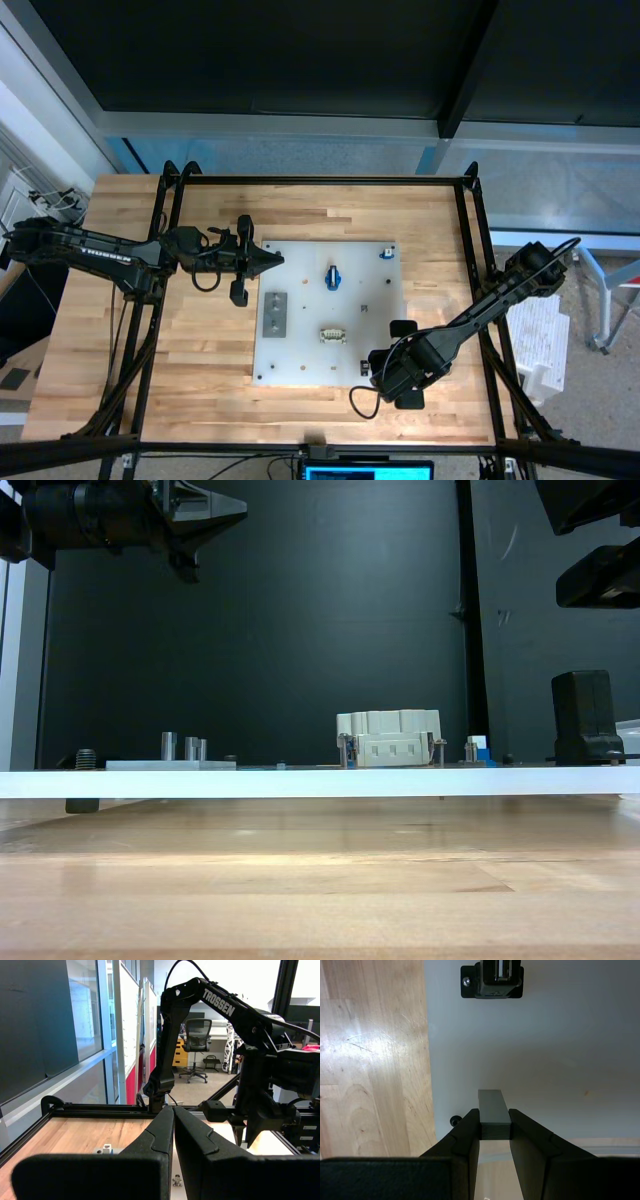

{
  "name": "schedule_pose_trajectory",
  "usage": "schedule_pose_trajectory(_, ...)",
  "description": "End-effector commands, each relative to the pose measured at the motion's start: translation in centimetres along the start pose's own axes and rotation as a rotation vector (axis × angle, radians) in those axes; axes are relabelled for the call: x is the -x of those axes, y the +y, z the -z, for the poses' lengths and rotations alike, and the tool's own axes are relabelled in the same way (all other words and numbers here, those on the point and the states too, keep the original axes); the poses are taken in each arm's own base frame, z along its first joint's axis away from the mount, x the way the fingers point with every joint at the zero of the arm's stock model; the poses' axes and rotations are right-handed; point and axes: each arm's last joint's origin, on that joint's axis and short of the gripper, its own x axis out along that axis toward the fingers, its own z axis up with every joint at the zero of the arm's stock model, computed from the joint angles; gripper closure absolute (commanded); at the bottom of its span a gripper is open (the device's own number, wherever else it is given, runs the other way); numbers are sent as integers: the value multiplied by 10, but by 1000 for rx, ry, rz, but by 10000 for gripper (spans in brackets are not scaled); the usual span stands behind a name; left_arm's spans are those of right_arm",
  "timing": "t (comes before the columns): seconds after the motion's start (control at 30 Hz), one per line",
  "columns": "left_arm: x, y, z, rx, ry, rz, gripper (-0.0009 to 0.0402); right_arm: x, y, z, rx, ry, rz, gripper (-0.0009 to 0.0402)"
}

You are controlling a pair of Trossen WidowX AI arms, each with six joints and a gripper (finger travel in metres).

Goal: Pick the 16mm bar and install on taskboard

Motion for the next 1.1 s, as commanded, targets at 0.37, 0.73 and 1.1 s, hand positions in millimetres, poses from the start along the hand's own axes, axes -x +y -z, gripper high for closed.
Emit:
schedule_pose_trajectory(0.37,0,0,0,0,0,0,393,-5,-1,1,3,-2,-2,364)
schedule_pose_trajectory(0.73,0,0,0,0,0,0,393,-11,-1,3,3,-6,-5,364)
schedule_pose_trajectory(1.1,0,0,0,0,0,0,393,-12,-2,3,2,-6,-5,364)
